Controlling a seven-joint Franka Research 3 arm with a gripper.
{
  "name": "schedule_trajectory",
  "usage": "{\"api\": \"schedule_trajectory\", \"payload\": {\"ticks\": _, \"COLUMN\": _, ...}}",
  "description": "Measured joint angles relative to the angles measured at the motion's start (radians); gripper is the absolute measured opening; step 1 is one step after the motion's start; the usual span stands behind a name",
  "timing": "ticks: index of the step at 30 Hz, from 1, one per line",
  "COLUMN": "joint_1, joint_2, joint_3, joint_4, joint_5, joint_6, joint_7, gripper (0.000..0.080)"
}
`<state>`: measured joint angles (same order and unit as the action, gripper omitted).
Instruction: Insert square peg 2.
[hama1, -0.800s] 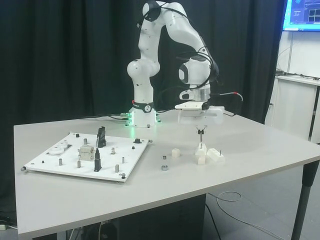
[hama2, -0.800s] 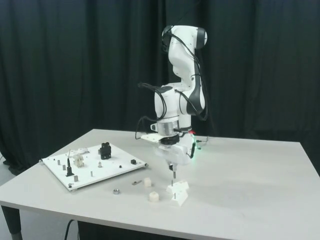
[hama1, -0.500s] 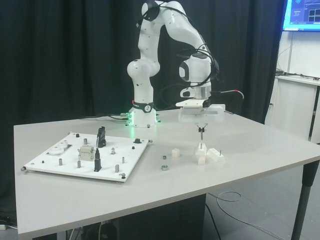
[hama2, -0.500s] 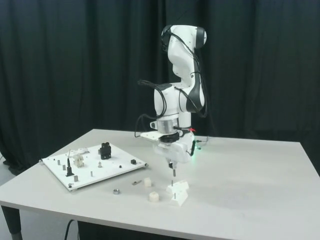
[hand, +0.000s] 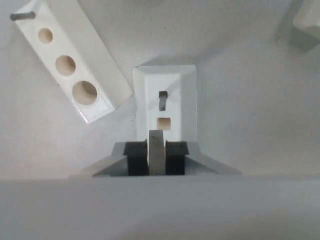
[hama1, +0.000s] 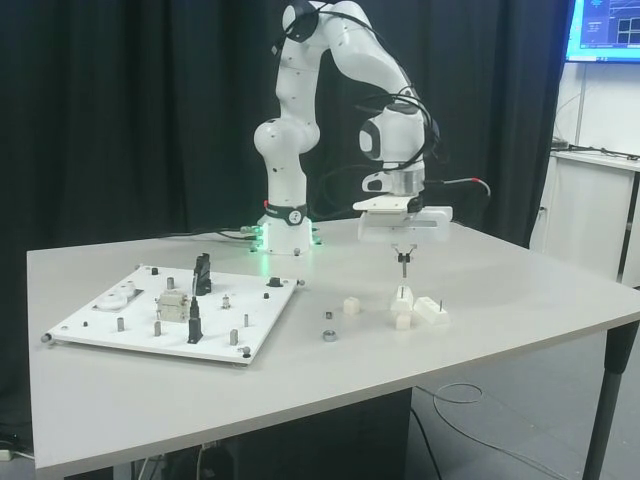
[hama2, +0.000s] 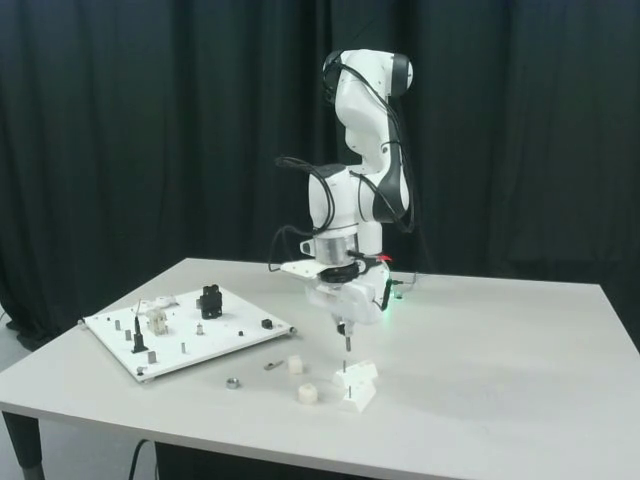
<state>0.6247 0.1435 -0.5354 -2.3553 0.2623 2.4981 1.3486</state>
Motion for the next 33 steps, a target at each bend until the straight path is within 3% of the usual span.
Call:
{"api": "schedule_trajectory", "payload": {"ticks": 23, "joint_1": 0.0, "joint_2": 0.0, "joint_3": -0.002, "joint_4": 0.015, "joint_5": -0.029, "joint_6": -0.014, "joint_7": 0.014, "gripper": 0.0071}}
{"api": "schedule_trajectory", "payload": {"ticks": 33, "joint_1": 0.0, "joint_2": 0.0, "joint_3": -0.015, "joint_4": 0.027, "joint_5": -0.075, "joint_6": -0.018, "joint_7": 0.015, "gripper": 0.0071}}
